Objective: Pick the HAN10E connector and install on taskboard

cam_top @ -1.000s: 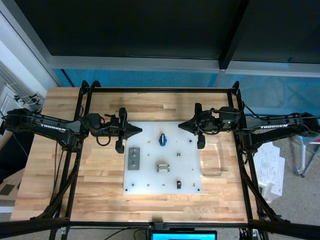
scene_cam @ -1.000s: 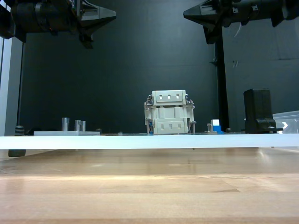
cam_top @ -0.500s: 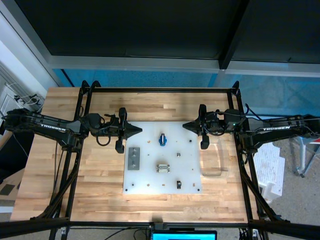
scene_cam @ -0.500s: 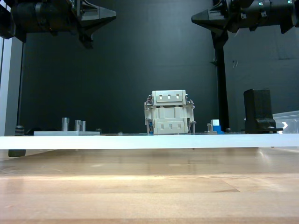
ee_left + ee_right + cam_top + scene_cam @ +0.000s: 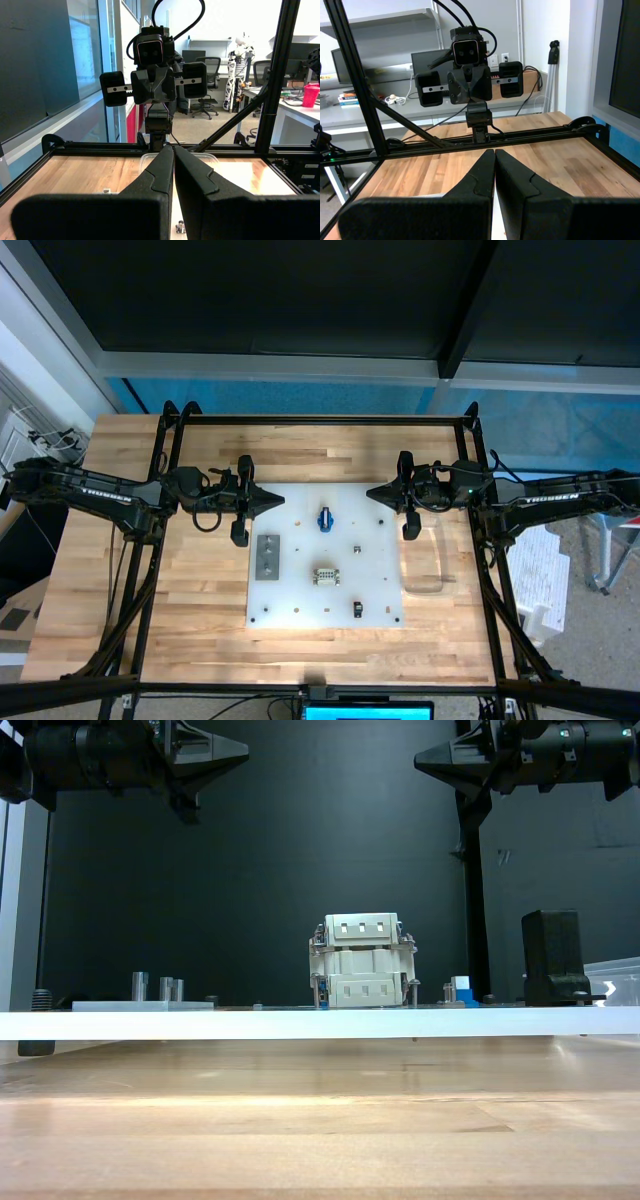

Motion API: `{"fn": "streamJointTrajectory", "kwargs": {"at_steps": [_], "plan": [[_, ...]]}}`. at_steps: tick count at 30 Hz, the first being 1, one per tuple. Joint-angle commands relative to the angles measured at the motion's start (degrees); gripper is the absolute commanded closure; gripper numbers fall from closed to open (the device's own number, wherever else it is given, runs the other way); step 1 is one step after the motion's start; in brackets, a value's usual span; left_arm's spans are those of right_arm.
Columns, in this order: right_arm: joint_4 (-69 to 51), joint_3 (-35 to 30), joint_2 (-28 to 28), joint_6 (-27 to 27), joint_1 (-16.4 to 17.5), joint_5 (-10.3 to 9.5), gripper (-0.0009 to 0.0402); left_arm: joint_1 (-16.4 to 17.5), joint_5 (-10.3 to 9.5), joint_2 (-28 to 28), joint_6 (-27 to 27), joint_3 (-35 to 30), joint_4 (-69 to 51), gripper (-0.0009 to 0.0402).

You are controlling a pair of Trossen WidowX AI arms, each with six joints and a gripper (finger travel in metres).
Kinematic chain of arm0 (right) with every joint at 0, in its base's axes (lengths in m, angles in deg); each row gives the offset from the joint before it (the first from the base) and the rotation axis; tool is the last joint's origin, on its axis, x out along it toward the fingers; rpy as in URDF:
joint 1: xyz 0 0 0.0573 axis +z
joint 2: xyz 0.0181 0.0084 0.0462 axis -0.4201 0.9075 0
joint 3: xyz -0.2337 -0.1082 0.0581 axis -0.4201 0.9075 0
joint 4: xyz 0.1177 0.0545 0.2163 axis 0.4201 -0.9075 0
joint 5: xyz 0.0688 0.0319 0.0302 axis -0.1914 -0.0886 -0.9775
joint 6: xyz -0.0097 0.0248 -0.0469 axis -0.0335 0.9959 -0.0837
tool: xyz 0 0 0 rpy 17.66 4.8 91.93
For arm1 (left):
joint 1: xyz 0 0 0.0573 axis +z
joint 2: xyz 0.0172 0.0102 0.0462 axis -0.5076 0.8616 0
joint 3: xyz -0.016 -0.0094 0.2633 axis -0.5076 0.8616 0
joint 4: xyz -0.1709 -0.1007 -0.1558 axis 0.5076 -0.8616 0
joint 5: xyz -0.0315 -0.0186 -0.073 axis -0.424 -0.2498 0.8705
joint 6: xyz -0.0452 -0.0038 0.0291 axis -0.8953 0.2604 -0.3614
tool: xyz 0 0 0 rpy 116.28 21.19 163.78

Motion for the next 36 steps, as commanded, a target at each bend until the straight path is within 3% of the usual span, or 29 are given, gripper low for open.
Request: {"fn": "streamJointTrajectory", "kwargs": {"at_steps": [1, 36], "plan": [[-0.24, -0.13, 0.04, -0.07, 0.0, -0.44, 0.0393, 0.0, 0.02, 0.02, 0.0, -0.02, 0.0, 0.0392], [-0.7, -1.4, 0.11, -0.11, 0.0, -0.42, 0.0393, 0.0, 0.02, 0.02, 0.0, -0.02, 0.0, 0.0392]]}}
